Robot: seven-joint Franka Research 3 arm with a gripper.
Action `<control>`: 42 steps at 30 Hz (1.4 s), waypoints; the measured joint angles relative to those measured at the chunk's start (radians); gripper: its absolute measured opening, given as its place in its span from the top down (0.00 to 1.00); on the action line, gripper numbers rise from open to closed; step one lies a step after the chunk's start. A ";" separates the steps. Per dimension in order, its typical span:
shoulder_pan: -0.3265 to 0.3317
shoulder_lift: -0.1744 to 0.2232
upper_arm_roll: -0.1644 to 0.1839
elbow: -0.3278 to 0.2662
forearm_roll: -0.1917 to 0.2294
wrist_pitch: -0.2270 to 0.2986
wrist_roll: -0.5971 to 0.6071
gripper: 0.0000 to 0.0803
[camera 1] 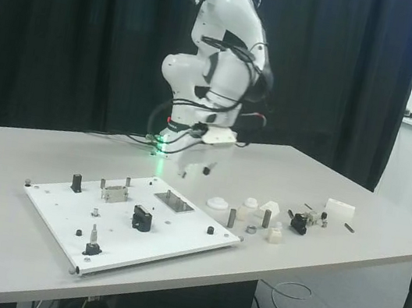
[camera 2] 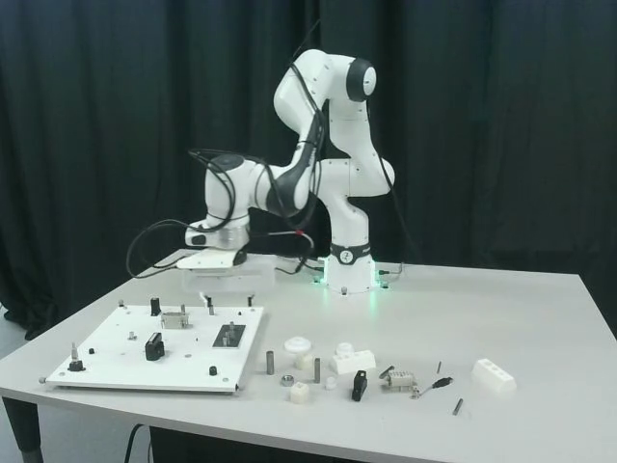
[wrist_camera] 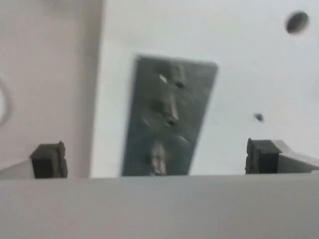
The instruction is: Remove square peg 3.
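Wrist view: hand [wrist_camera: 154, 158] open above plate [wrist_camera: 169, 117]

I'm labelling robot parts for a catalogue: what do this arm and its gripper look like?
The arm is white, with rounded segments, black joint bands and black cables looped alongside. A green light glows at its base. The gripper has two grey fingers tipped with black blocky pads.

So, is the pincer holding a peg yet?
No, in the wrist view the pincer is open and empty, hanging above the grey plate with pegs in it.
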State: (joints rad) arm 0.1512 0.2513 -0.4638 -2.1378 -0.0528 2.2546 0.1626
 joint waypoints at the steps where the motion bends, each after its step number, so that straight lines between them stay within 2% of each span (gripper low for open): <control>1: -0.009 -0.003 -0.005 -0.005 0.000 0.005 -0.011 0.00; 20: -0.096 -0.011 -0.122 -0.056 0.009 0.101 -0.221 0.00; 32: -0.150 -0.011 -0.175 -0.112 0.017 0.153 -0.329 0.00; 42: -0.201 -0.007 -0.203 -0.171 0.058 0.212 -0.425 0.00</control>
State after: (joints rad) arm -0.0500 0.2440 -0.6665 -2.3085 0.0053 2.4661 -0.2622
